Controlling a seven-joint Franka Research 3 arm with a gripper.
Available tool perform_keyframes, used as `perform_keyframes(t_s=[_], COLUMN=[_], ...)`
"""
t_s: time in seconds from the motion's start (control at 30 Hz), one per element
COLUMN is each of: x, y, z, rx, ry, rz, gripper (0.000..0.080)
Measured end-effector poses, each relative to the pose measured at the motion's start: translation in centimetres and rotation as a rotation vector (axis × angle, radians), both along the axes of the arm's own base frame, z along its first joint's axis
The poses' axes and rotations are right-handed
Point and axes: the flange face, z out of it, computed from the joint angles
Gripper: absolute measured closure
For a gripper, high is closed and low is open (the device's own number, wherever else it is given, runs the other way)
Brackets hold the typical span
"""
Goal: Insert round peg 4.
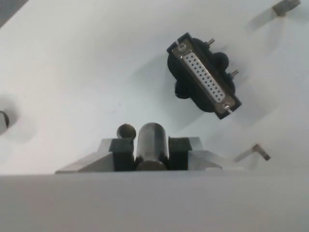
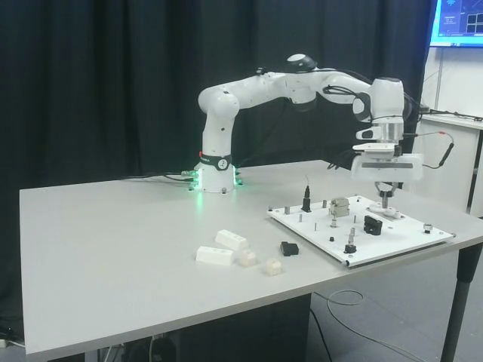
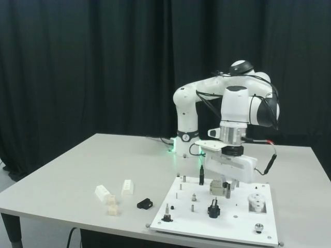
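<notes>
We see the arm [image 2: 302, 83] side-on from far in one room view, frontally across the surface [image 3: 67, 175] in the other; both share the white board [image 3: 227, 227]. The wrist camera looks closely down at it.

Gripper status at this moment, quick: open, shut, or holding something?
Gripper: shut on the round peg, held upright between the black fingers above the white board.
</notes>
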Motion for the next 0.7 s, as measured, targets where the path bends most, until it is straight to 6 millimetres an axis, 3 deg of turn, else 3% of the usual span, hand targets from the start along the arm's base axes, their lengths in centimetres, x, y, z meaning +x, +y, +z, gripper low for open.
perform_keyframes(t_s=[0.7], x=[2.7], y=[0.0], z=[-3.0], rx=[0.019], ry=[0.067], rz=[-0.057], gripper=[0.0654])
